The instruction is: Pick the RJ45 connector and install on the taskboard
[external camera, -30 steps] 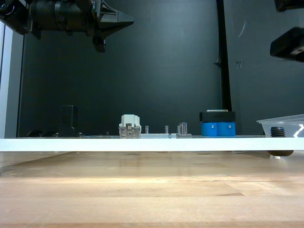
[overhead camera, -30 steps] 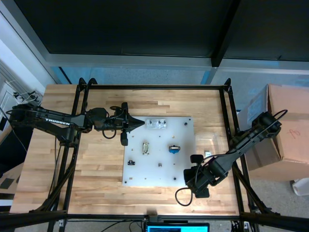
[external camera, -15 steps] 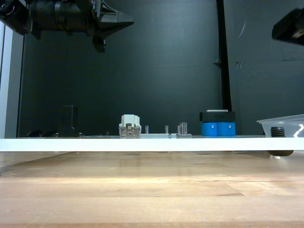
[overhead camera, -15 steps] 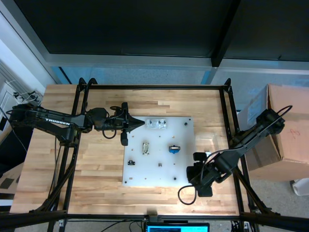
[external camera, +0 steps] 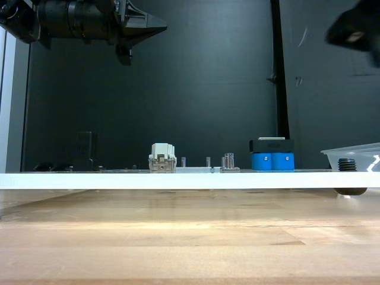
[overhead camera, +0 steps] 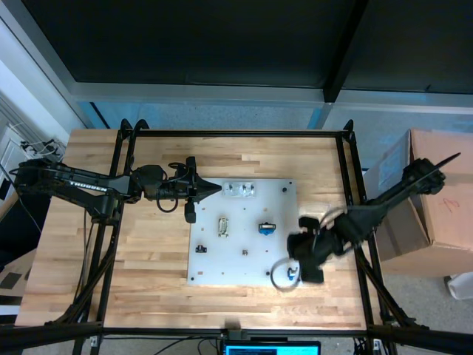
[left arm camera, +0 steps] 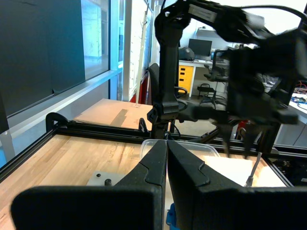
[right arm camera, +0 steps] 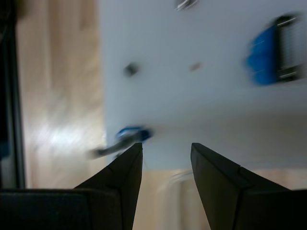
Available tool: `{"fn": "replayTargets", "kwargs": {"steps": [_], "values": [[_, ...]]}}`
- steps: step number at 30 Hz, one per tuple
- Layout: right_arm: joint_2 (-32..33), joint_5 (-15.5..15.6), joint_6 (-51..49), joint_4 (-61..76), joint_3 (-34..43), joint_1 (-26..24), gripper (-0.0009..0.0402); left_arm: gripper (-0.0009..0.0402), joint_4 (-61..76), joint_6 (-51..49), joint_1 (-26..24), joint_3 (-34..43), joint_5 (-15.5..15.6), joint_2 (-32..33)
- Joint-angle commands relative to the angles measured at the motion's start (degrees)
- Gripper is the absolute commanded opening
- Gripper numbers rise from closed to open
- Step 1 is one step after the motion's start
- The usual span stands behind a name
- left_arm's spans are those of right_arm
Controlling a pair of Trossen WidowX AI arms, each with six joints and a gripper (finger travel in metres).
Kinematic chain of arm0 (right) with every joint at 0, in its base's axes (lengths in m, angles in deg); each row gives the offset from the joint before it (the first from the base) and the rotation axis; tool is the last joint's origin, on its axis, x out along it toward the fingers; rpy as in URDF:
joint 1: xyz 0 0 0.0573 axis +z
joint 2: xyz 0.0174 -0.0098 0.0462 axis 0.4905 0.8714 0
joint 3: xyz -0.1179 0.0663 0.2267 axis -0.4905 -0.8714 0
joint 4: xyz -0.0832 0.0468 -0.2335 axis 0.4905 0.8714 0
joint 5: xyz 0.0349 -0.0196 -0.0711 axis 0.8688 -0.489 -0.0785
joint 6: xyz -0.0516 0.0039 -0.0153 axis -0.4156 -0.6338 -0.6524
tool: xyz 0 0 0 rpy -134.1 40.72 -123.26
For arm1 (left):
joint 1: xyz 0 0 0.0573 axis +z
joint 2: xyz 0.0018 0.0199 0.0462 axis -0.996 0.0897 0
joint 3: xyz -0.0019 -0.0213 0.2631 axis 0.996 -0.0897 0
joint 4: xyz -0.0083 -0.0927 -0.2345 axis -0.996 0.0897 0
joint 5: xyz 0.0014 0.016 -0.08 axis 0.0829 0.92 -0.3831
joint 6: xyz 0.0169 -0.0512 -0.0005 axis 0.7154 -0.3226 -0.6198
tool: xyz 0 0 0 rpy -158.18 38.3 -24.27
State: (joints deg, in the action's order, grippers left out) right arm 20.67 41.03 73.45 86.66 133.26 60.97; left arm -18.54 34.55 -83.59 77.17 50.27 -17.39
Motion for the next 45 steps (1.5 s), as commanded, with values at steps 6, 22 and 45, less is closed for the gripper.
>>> {"fn": "replayTargets", "kwargs": {"steps": [6, 22, 45], "values": [[-8.8, -5.9, -14.4, -4.3, -2.4, -11.7, 0.0110, 0.0000, 0.0, 0.0, 0.0, 0.0, 0.0, 0.0], [-25.6, 6.3, -28.9, -50.4, -23.3, -34.8, 0.0005, 0.0000, 0.0, 0.0, 0.0, 0.0, 0.0, 0.0], [-29.1, 17.6, -26.5, -81.6, -40.3, -40.0, 0.0000, 0.0000, 0.0, 0.0, 0.0, 0.0, 0.0, 0.0]]}}
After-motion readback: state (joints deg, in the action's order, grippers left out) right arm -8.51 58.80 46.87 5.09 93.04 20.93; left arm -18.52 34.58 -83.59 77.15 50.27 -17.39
